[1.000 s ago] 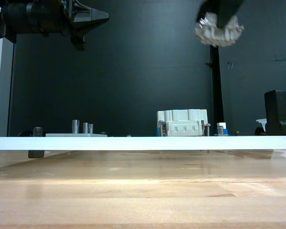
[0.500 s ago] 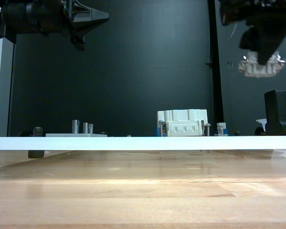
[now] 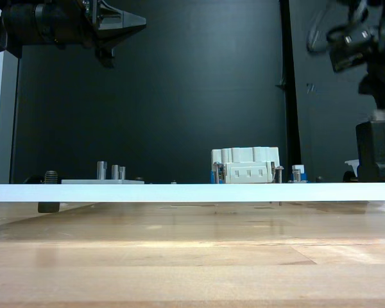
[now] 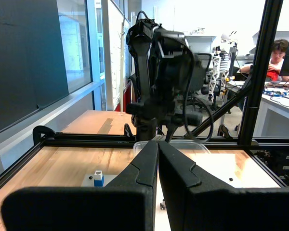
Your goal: Remove the HAN10E connector from the taskboard and place in the container
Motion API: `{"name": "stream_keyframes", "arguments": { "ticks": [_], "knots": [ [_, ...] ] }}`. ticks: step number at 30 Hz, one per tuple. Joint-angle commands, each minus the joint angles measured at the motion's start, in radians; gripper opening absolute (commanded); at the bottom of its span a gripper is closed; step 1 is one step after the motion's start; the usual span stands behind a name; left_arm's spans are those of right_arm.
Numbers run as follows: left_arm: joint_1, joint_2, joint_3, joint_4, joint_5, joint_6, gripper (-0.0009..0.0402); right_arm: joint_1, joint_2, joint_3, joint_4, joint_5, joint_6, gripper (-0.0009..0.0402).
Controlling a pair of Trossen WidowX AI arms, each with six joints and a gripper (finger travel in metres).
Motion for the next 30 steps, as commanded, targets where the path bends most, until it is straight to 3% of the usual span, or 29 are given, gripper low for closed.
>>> {"name": "stream_keyframes", "arguments": {
  "ticks": [1, 9, 13, 20, 30],
  "knots": [
    [0.000, 0.000, 0.000, 0.000, 0.000, 0.000, 0.0000, 0.001, 0.000, -0.071, 0.048, -0.003, 0.001, 0.0030],
    [0.000, 0.000, 0.000, 0.000, 0.000, 0.000, 0.0000, 0.000, 0.000, -0.216, 0.163, -0.046, 0.024, 0.0029],
    [0.000, 0.000, 0.000, 0.000, 0.000, 0.000, 0.0000, 0.001, -0.007, -0.193, 0.159, -0.079, 0.042, 0.0029],
    [0.000, 0.000, 0.000, 0.000, 0.000, 0.000, 0.0000, 0.001, -0.013, -0.110, 0.152, -0.078, 0.041, 0.0029],
    [0.000, 0.000, 0.000, 0.000, 0.000, 0.000, 0.0000, 0.000, -0.013, -0.105, 0.153, -0.079, 0.045, 0.0029]
  ]
}}
